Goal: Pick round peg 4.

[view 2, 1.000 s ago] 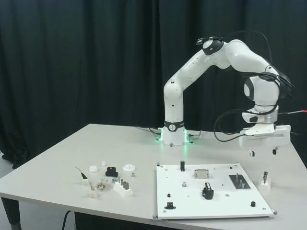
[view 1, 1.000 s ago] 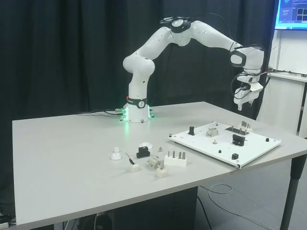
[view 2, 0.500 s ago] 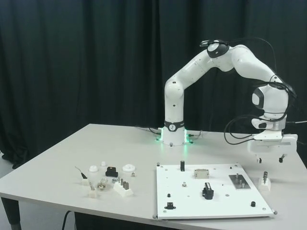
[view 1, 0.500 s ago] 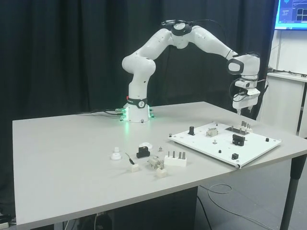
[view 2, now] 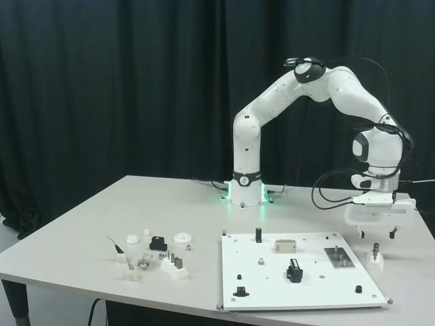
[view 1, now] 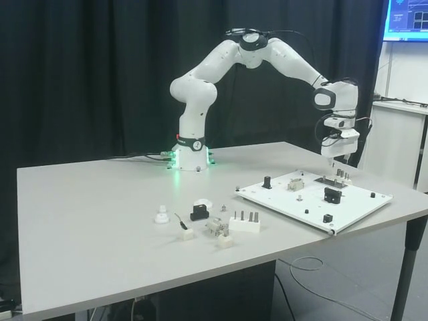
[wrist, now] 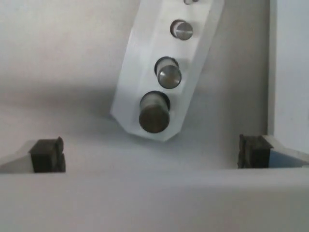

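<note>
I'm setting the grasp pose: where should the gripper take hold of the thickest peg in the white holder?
Grip the thickest peg on its round shank above the white holder, coming straight down from above. It stands upright at the end of the row, so only its neighbour's side is crowded.

white rounded arm (view 2: pixel 326 85) with black cables looped near its wrist, green lights ringing its base (view 2: pixel 247 195).

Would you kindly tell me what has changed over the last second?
The pincer has come down and swung in toward the white peg holder beside the white board, nothing in its grasp. The holder, board and loose parts stayed put.
</note>
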Tool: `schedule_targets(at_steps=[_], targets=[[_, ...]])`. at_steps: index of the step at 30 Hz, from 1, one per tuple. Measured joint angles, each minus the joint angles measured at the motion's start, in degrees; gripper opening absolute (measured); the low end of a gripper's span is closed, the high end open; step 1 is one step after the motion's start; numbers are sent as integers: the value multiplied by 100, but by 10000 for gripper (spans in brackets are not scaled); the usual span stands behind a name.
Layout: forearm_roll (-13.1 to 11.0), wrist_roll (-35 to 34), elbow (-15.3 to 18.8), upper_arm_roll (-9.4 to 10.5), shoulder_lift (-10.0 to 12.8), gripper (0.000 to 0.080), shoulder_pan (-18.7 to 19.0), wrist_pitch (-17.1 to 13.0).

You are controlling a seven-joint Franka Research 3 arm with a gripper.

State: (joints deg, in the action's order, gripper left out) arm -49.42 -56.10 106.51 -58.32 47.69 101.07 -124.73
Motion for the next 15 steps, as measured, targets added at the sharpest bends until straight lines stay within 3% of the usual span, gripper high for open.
schedule_targets(at_steps=[15], targets=[[-12, -10, -5, 423, 3, 800, -174, -389]])
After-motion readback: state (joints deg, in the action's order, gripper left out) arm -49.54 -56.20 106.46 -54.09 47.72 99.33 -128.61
